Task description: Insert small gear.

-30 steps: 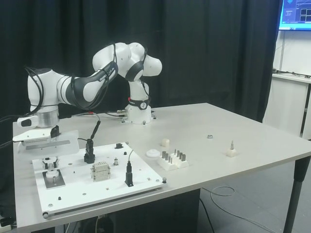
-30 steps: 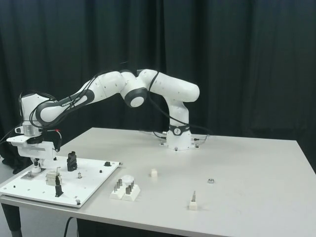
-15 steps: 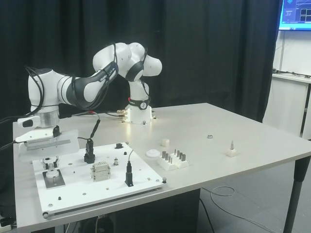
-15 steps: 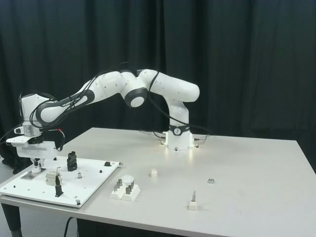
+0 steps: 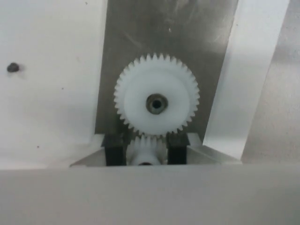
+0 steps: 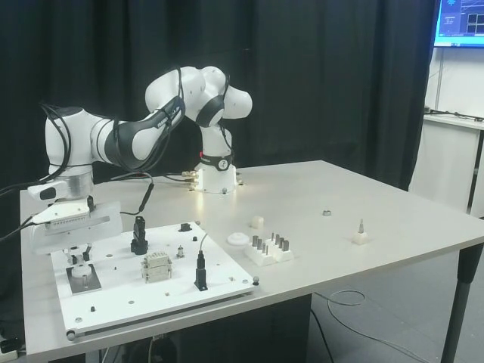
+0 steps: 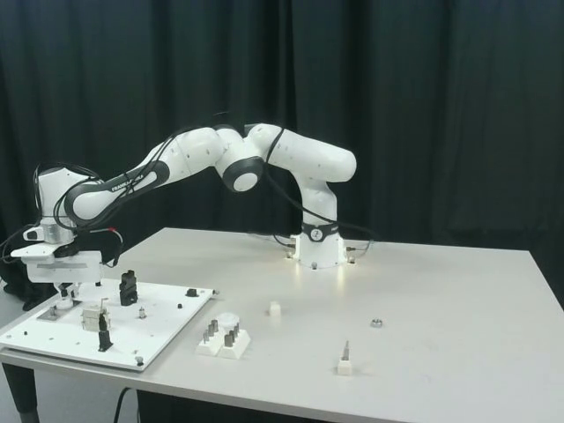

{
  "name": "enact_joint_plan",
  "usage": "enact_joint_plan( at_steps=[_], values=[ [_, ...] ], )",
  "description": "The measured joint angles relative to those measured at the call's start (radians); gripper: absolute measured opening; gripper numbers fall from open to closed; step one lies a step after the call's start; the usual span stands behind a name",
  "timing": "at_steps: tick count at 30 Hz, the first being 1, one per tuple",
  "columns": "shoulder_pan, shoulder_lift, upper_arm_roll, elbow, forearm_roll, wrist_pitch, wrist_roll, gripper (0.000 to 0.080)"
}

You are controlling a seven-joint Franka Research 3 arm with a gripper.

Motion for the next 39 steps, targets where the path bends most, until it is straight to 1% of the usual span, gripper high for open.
enact_joint_plan(
  at_steps=[13,19,29,30,35,36,39],
  values=[
    [0.000,0.000,0.000,-0.001,0.000,0.002,0.120,0.0186],
    [0.000,0.000,0.000,-0.002,0.002,0.004,0.144,0.0186],
    [0.000,-0.006,-0.004,0.001,0.003,0.002,0.146,0.0186],
    [0.001,-0.008,-0.006,0.001,0.003,0.000,0.146,0.0394],
    [0.004,-0.026,-0.022,0.001,0.002,-0.021,0.148,0.0394],
    [0.005,-0.029,-0.026,0.001,0.002,-0.025,0.150,0.0719],
    [0.006,-0.036,-0.038,0.001,0.002,-0.035,0.161,0.0719]
  ],
)
